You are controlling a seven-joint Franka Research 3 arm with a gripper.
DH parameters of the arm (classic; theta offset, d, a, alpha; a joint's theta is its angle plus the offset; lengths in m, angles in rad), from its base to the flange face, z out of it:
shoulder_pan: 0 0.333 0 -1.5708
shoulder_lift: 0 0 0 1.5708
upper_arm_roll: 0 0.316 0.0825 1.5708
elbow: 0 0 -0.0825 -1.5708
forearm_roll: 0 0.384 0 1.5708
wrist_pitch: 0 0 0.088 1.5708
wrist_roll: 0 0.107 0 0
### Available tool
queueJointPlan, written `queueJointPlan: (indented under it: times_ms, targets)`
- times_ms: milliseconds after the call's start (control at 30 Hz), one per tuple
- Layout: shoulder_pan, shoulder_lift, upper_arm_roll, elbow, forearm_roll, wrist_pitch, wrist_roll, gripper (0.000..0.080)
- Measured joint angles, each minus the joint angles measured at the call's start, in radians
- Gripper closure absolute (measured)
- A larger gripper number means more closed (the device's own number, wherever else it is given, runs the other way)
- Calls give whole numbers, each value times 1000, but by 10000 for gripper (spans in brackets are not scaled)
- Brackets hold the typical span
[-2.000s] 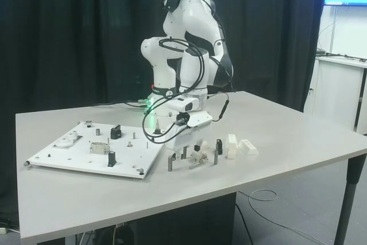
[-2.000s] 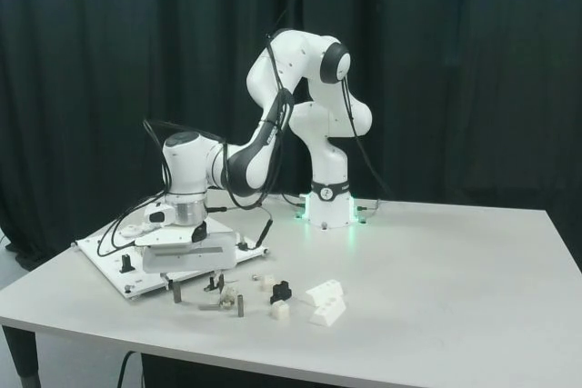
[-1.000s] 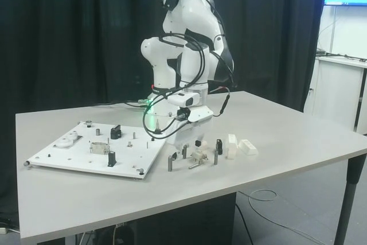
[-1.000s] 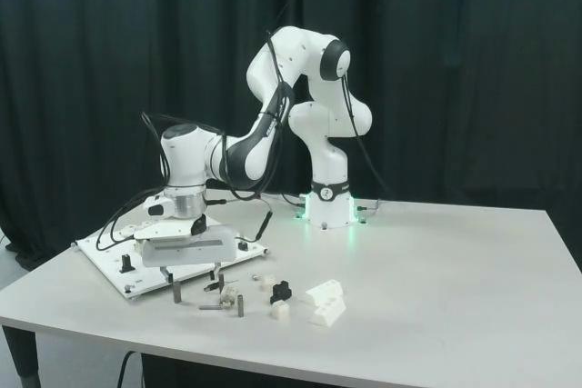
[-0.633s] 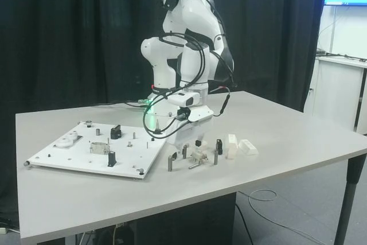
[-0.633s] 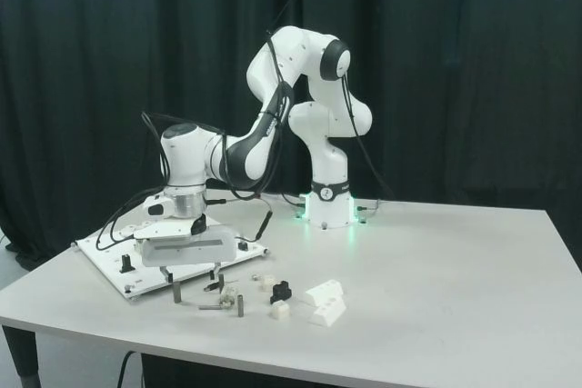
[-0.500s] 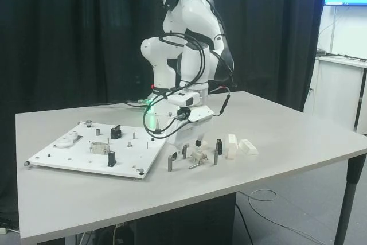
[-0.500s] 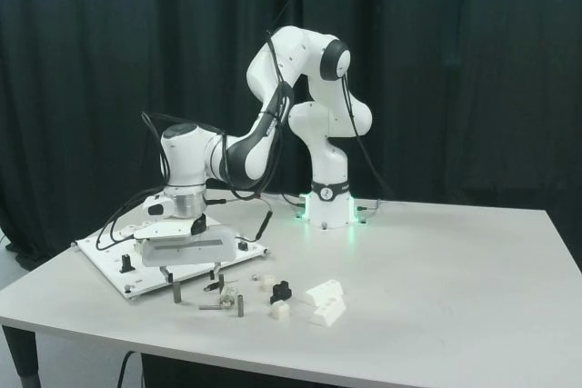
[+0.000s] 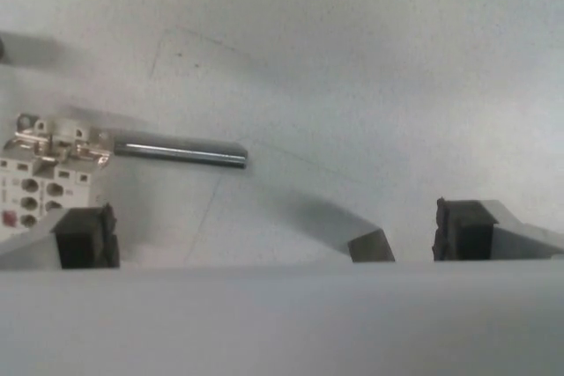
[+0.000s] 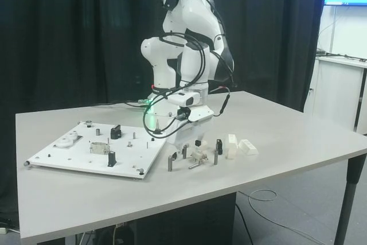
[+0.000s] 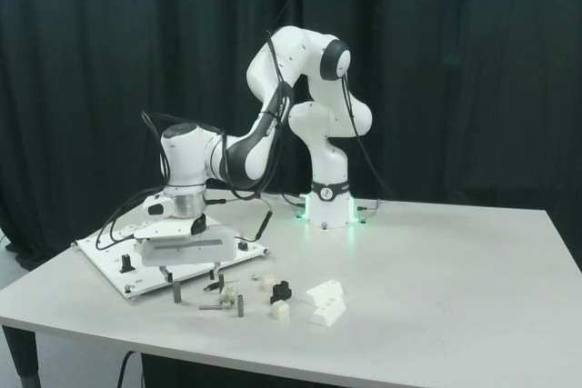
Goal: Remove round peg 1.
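**Peg lies flat below the open end effector**

The round peg (image 9: 180, 151) lies on its side on the grey counter (image 9: 370, 68), loose and out of the board. It sits just under the end effector (image 9: 273, 235), a bit ahead of the fingertips and closer to one finger than the other. One end of the peg touches a small white connector block (image 9: 40, 178) with metal clips on top.

The end effector is open. Its two black fingertips (image 9: 85, 237) stand far apart and hold nothing. It hangs a little above the counter, not touching the peg.

In the first room view, small upright parts (image 10: 170, 162) and the lying peg (image 10: 195, 166) sit right below the end effector (image 10: 189, 139). Two white blocks (image 10: 239, 145) rest near it, on the side away from the board. The white board (image 10: 94, 150) lies flat on its other side, with a few black and grey parts standing on it. The white arm (image 11: 273, 124) bends down from its base, which shows a green light (image 11: 303, 215).
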Motion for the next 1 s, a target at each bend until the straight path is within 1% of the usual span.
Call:
queueJointPlan:
  times_ms: [133,200,467,600,733,1000]
  targets:
    - [0,0,-4,0,-22,-4,0,3]
    - [-1,-1,-7,0,-40,-11,0,3]
    - [-11,-14,-17,-5,-126,-51,6,3]
    - [-25,-24,-17,-15,-162,-65,14,3]
    - [-39,-34,-17,-27,-181,-80,15,3]
    - [-61,-52,-17,-76,-206,-82,15,3]
